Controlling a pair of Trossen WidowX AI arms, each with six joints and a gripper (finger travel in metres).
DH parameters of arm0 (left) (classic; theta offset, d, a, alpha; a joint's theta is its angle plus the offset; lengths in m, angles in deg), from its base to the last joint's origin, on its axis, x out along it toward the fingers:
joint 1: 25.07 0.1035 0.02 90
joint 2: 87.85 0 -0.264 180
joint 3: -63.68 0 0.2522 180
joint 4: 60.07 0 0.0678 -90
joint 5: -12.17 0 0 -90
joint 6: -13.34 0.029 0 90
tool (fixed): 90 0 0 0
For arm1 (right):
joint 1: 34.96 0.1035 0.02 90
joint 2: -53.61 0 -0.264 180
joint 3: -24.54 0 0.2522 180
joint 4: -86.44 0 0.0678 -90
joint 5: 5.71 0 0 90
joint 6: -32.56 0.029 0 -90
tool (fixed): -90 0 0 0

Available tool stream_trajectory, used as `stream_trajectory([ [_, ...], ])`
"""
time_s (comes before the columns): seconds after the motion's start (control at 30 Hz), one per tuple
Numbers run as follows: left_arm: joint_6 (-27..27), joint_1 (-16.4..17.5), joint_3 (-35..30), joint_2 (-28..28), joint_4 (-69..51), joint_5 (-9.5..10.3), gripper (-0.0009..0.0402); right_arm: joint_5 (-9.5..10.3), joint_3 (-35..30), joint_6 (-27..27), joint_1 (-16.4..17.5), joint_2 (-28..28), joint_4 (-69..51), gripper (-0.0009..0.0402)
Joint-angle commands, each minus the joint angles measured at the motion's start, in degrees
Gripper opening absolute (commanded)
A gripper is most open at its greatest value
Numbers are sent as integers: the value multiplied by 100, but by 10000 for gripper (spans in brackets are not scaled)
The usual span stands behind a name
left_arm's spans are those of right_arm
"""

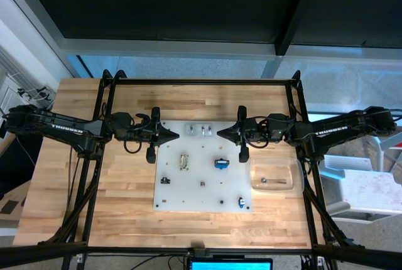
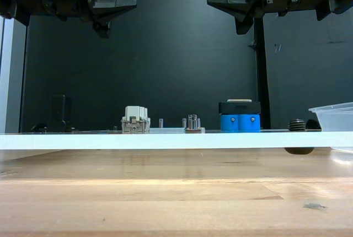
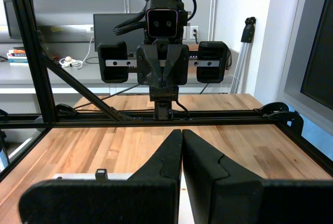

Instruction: Pick the M12 fastener and fasten on the M12 threads

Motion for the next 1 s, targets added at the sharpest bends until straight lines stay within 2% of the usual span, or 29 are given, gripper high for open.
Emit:
stream_trajectory([
  [0.03,0,2,0,0,0,0,0,144,356,310,63,55,326,0],
  [0.63,0,4,0,0,2,-2,0,144,356,315,61,57,330,0],
  [0.77,0,4,0,0,0,-2,0,199,330,439,66,68,278,0],
  [0.9,0,4,0,0,0,-2,0,210,-103,391,76,94,-859,0],
  [1.0,0,4,0,0,0,-2,0,413,-656,116,96,74,-2304,0],
])
